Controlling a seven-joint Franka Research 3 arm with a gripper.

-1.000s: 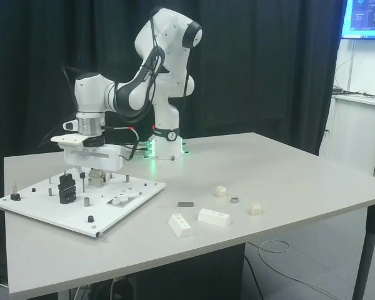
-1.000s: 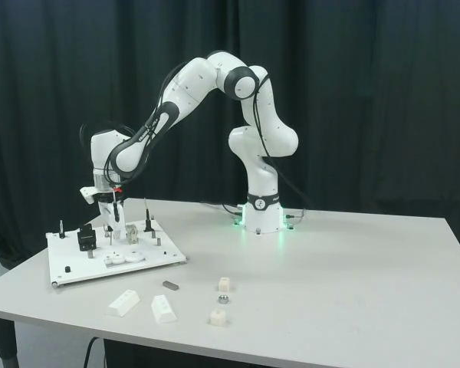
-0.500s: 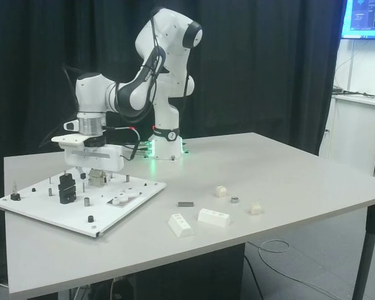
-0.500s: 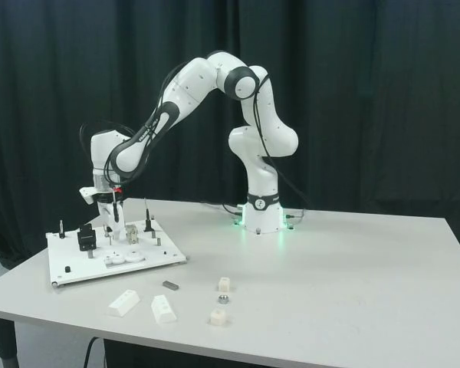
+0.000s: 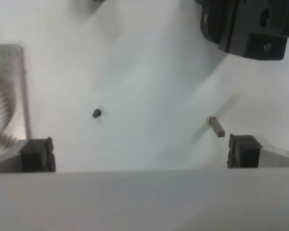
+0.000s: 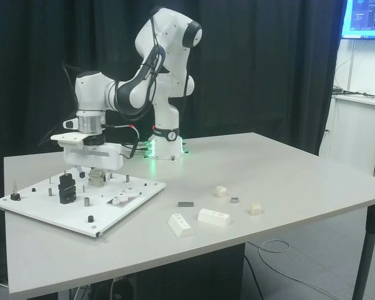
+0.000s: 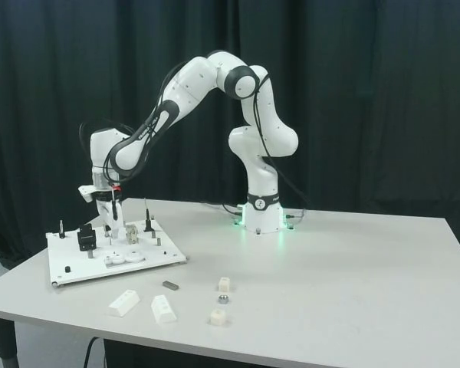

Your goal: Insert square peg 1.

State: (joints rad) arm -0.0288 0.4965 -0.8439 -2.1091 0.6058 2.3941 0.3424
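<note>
In the wrist view my gripper (image 5: pixel 139 152) is open over the white board (image 5: pixel 149 72), and nothing is between the black fingertips (image 5: pixel 37 154). A small grey square-ended peg (image 5: pixel 215 126) stands upright in the board, just inside one fingertip. A small black hole (image 5: pixel 97 113) shows in the board nearer the other fingertip. From the room views, my gripper (image 6: pixel 90 164) (image 7: pixel 111 218) hangs a little above the back part of the board (image 6: pixel 140 187) (image 7: pixel 67 270), beside a black block (image 6: pixel 66 187) (image 7: pixel 87 238).
A black block (image 5: pixel 245 24) and a grey toothed plate (image 5: pixel 7 110) lie near the fingers. Several thin pins stand on the board. Loose on the table are two white blocks (image 6: pixel 180 224) (image 6: pixel 214 217), a small black bar (image 6: pixel 185 203), small cubes (image 6: pixel 221 191) and a nut (image 6: pixel 235 200).
My hand has risen slightly above the board. The parts on the board and the table have not moved.
</note>
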